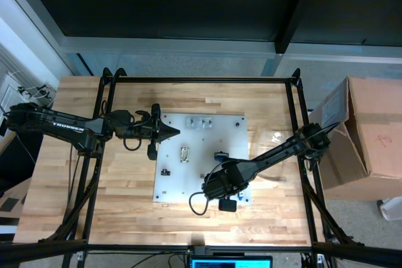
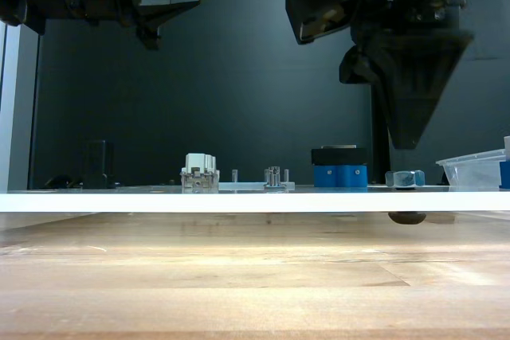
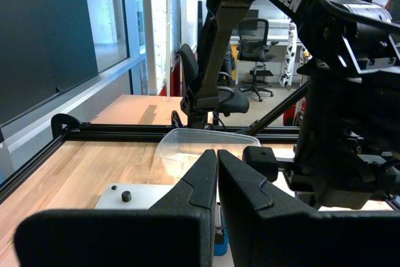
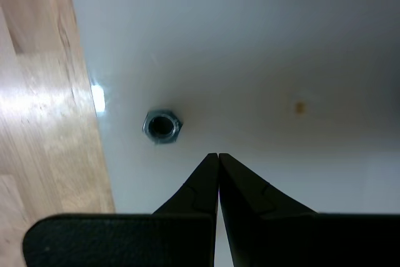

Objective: Pick the M12 nut and place it on its threads and fasten

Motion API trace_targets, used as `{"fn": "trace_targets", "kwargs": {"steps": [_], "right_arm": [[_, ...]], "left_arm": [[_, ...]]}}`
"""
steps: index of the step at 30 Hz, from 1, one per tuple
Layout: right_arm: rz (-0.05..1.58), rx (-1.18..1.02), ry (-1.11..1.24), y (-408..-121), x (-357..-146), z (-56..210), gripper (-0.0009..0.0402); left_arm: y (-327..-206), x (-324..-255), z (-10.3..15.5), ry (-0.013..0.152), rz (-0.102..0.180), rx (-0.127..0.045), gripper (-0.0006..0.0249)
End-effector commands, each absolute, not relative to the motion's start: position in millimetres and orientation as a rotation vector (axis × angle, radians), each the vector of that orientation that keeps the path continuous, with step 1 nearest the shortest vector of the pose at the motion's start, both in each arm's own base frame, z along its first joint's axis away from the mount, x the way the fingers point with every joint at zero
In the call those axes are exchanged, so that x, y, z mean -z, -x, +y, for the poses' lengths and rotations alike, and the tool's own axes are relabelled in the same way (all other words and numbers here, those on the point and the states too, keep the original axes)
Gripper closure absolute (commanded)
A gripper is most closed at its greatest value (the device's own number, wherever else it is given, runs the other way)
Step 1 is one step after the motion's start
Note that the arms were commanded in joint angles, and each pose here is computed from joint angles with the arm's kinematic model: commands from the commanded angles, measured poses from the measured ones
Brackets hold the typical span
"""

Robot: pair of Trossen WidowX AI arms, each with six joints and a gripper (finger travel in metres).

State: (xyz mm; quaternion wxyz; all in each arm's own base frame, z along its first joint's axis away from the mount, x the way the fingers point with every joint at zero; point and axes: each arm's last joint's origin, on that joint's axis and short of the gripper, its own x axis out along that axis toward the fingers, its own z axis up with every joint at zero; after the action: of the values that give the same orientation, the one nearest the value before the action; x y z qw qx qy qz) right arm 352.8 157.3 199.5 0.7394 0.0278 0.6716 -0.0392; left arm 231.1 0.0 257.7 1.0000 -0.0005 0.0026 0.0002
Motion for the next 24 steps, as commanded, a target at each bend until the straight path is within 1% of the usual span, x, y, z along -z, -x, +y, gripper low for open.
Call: {"fn": "trace_targets", "kwargs": {"steps": [1,3,7,9,11,13,16,21,24], "right_arm": [[1.486,0.09,-0.052,-354,-191,159,0.0393],[1.48,0.084,-0.058,-357,-186,160,0.0393],[1.47,0.056,-0.082,-359,-184,162,0.0393],[1.513,-0.03,-0.134,-358,-184,164,0.0393],[1.571,-0.174,-0.214,-355,-186,168,0.0393],[1.587,-0.21,-0.246,-354,-187,169,0.0393],[1.564,-0.157,-0.199,-354,-190,167,0.0393],[1.517,0.001,-0.065,-352,-191,160,0.0393],[1.496,0.048,-0.029,-353,-192,157,0.0393]], "left_arm": [[-231.2,-257.7,0.0,0.001,0.006,0.0,0.0243],[-231.2,-257.7,0.0,0.001,0.006,0.0,0.0243],[-231.2,-257.8,0.0,0.001,0.005,0.0,0.0243],[-231.2,-257.8,0.0,0.001,0.005,0.0,0.0243],[-231.2,-257.8,0.0,0.001,0.005,0.0,0.0243],[-231.2,-257.8,0.0,0.001,0.005,0.0,0.0243],[-231.2,-257.8,0.0,0.001,0.005,0.0,0.0243],[-231.2,-257.8,0.0,0.001,0.005,0.0,0.0243],[-231.2,-257.8,0.0,0.001,0.005,0.0,0.0243]]}}
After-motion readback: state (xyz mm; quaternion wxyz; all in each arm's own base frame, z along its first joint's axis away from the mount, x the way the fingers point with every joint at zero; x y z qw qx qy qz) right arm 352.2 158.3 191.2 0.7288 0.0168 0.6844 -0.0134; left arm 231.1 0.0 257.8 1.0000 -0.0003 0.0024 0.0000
